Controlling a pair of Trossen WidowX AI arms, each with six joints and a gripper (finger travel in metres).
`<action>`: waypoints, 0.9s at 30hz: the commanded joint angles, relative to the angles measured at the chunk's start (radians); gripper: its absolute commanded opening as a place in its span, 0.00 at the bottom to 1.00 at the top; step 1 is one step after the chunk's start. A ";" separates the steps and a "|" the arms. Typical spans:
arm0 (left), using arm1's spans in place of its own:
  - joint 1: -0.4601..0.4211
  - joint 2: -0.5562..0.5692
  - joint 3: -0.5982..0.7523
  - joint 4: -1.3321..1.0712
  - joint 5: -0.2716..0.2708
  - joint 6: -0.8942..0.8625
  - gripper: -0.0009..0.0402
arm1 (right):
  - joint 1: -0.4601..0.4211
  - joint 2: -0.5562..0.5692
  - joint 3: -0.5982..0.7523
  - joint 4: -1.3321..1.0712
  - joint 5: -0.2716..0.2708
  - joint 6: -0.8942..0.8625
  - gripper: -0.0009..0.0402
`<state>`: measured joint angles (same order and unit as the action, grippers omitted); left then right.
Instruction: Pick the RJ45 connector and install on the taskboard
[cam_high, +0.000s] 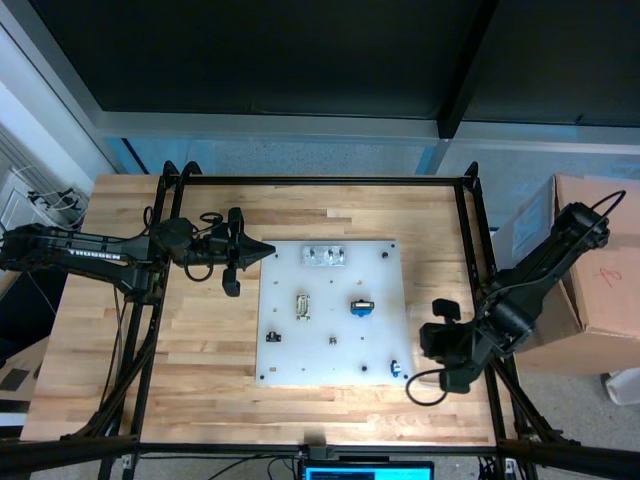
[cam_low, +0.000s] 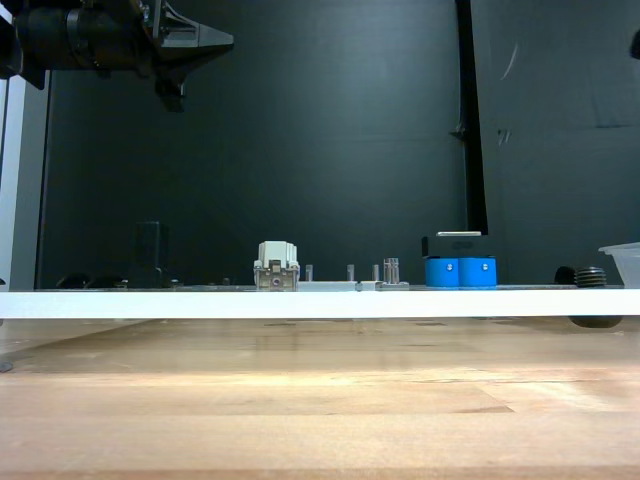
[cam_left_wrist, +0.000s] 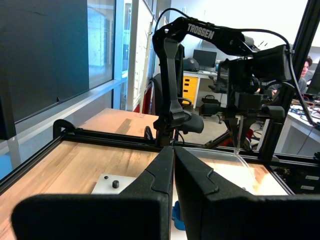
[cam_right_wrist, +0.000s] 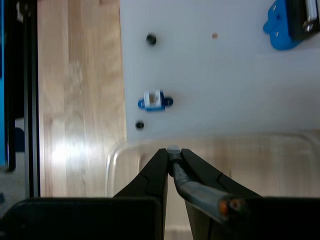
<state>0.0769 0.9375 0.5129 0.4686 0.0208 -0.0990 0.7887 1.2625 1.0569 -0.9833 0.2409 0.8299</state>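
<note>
The right gripper (cam_right_wrist: 172, 156) is pinched on the RJ45 connector (cam_right_wrist: 173, 150), held above a clear tray (cam_right_wrist: 112, 160) just off the taskboard (cam_right_wrist: 210, 85). The pick looks done; next, I judge, it must be lined up with the blue socket (cam_right_wrist: 155, 100). The left gripper (cam_high: 268, 250), fingers together and empty, hovers at the board's left edge. The right arm (cam_left_wrist: 200, 31) reads TROSSEN

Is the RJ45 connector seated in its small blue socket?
No: right hand holds the cabled RJ45 connector clear of the small blue socket; left hand hovers by the white board.
</note>
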 joint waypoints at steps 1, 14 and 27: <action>0.000 0.000 0.000 0.000 0.000 0.000 0.02 | -0.033 0.032 0.017 0.012 -0.008 -0.018 0.02; 0.000 0.000 0.000 0.000 0.000 0.000 0.02 | -0.083 0.115 0.030 0.062 -0.019 -0.063 0.02; 0.000 0.000 0.000 0.000 0.000 0.000 0.02 | -0.087 0.176 0.030 0.152 -0.014 -0.080 0.02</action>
<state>0.0769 0.9375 0.5129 0.4683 0.0208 -0.0986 0.7013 1.4326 1.0878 -0.8364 0.2218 0.7486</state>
